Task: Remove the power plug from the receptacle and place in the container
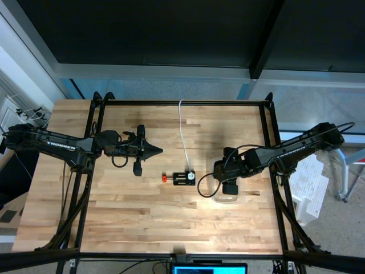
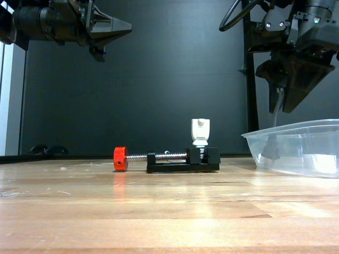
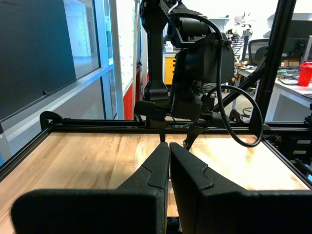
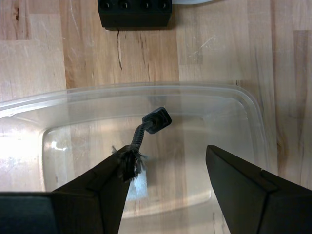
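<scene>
While hanging over the tub [image 4: 253, 117], right gripper [image 4: 166, 152]: fingers [image 4: 243, 190] wide apart, gripping nothing.
Plug [image 4: 157, 120]: dangling inside the tub, frayed cord [image 4: 137, 139] end against one finger; possibly touching the tub floor, hard to tell.
Socket block [image 2: 183, 159]: on the table [image 1: 142, 217], near the tub, red knob [image 2: 121, 159] pointing away.
Left gripper [image 3: 169, 146]: fingers together, raised over the table's left half, well apart from the block.

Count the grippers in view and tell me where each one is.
2. The left gripper, shut, hovers left of the receptacle; the right gripper, open, hangs over the container with the power plug inside.
</scene>
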Available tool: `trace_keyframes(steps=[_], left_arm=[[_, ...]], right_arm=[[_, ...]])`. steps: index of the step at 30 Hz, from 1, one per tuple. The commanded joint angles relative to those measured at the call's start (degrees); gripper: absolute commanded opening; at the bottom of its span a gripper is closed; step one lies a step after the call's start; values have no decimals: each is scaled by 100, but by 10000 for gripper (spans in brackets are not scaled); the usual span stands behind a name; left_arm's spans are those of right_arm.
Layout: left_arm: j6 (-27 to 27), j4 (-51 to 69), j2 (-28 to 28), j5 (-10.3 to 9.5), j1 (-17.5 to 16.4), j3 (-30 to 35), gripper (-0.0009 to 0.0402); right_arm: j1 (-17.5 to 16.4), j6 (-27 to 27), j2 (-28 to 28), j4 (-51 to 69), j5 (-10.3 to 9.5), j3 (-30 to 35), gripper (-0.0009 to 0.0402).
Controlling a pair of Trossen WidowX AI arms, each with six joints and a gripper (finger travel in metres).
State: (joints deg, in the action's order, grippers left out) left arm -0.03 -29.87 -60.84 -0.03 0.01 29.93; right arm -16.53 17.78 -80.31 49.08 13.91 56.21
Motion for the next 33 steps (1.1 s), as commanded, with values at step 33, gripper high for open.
trace_keyframes(steps=[33], left_arm=[[2,0,-2,0,0,2,0]], right_arm=[[254,-107,828,691,-98,675,219]])
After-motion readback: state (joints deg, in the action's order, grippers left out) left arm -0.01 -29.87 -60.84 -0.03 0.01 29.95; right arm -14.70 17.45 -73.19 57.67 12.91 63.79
